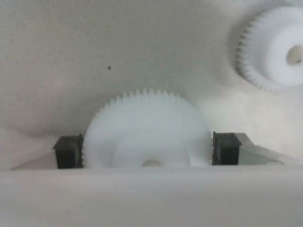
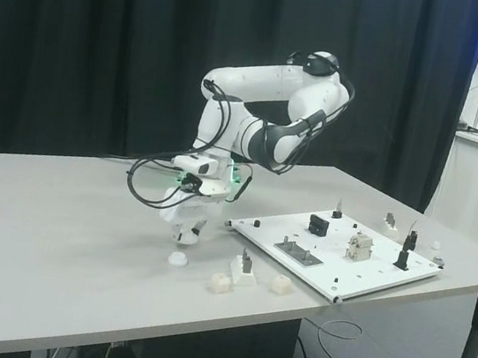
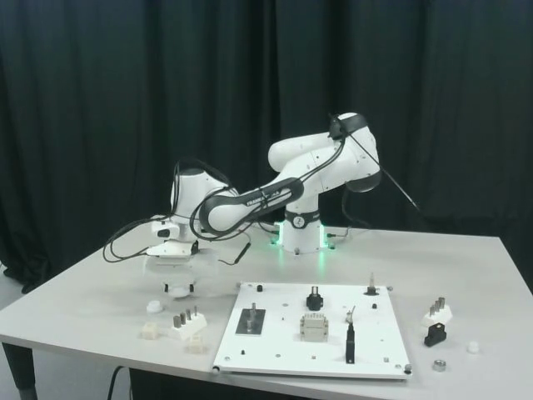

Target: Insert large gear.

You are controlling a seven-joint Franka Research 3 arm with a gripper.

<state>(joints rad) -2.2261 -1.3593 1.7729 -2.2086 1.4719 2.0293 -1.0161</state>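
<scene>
Black curtains are hanging behind the grey counter, where the white Franka arm is reaching low, away from the white assembly board with its pegs and fixtures. Its jaws are pinching the large white toothed plastic gear across its width, one black pad pressing on each side of the toothed rim. In the room views the gear is sitting just over the counter, well apart from the board and near a small white round part. A smaller white toothed gear is lying on the counter close by in the wrist view.

Judging by its look, the gear is stiff, light and smooth, so it is likely to slip or twist if the pinch is off-centre. Gripping across the full width, level, with the central bore left free, seems the best hold for seating it on a board peg
</scene>
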